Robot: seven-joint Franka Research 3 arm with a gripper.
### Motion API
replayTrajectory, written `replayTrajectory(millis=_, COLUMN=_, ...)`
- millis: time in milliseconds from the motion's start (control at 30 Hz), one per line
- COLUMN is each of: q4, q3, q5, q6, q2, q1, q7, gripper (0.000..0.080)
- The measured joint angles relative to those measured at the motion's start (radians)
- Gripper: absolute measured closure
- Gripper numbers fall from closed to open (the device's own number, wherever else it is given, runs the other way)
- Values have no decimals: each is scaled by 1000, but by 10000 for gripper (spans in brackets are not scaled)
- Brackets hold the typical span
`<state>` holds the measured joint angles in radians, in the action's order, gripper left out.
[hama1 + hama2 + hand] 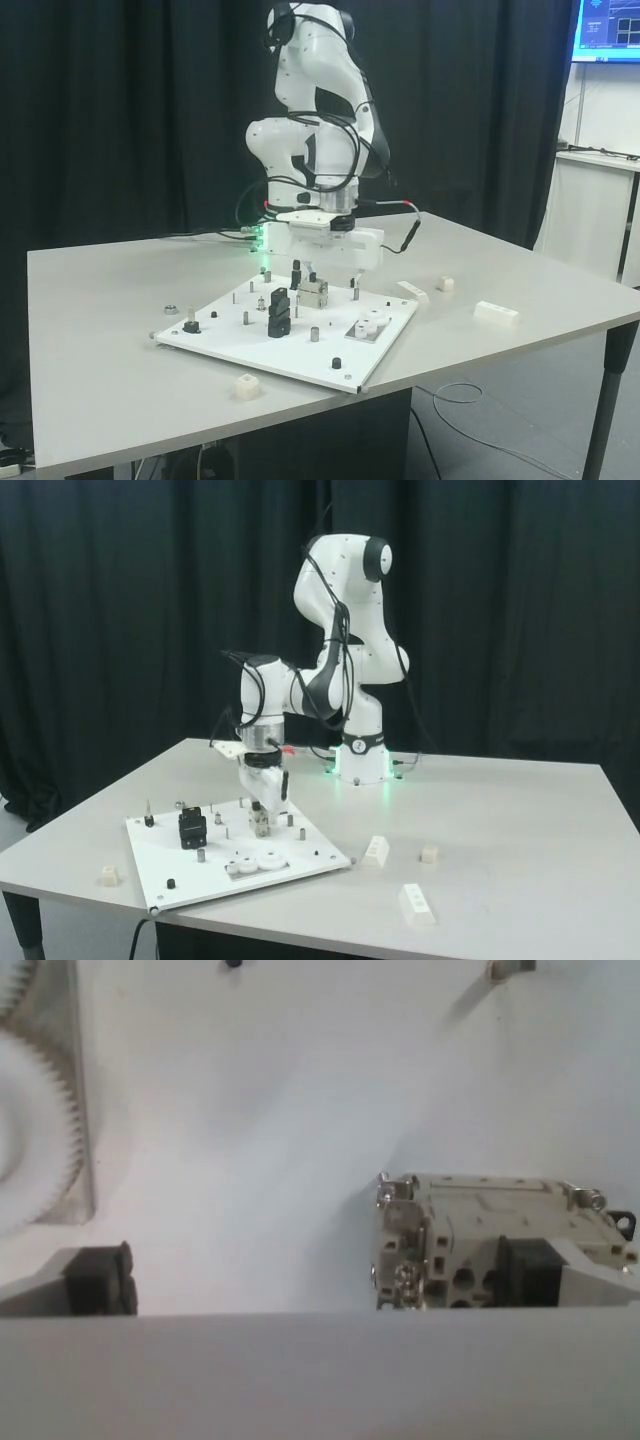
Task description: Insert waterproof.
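You have the waterproof connector (490, 1245) low and right in the wrist view, sitting on the white board (280, 1140), with its long axis running across the frame; one finger pad (525, 1272) overlaps its lower right face, while the other pad (100, 1280) sits far off at the lower left, with bare board between. So the gripper (312, 1278) stands wide open and the part lies at one side of the gap, not centred. It grips nothing; whether that nearer pad actually touches the housing you cannot tell. In the first room view the gripper (325, 275) hangs just over the connector (314, 291) at mid-frame. Your coming move likely turns on centring the gap over the connector.
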<state>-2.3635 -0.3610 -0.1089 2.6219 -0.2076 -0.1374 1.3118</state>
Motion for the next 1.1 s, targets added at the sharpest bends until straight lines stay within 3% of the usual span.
replayTrajectory(millis=233, q4=0, q3=0, q5=8, q6=8, q2=-1, q1=-3, q7=-7, gripper=3)
replayTrajectory(millis=367, q4=16, q3=1, q5=35, q6=1, q2=25, q1=-16, q7=-34, gripper=3)
replayTrajectory(millis=467, q4=34, q3=1, q5=67, q6=-56, q2=66, q1=-25, q7=-26, gripper=3)
replayTrajectory(millis=600, q4=60, q3=0, q5=127, q6=-169, q2=120, q1=-27, q7=11, gripper=3)
replayTrajectory(millis=800, q4=87, q3=2, q5=195, q6=-297, q2=169, q1=-31, q7=76, gripper=3)
replayTrajectory(millis=1100, q4=88, q3=2, q5=200, q6=-336, q2=177, q1=-33, q7=83, gripper=3)
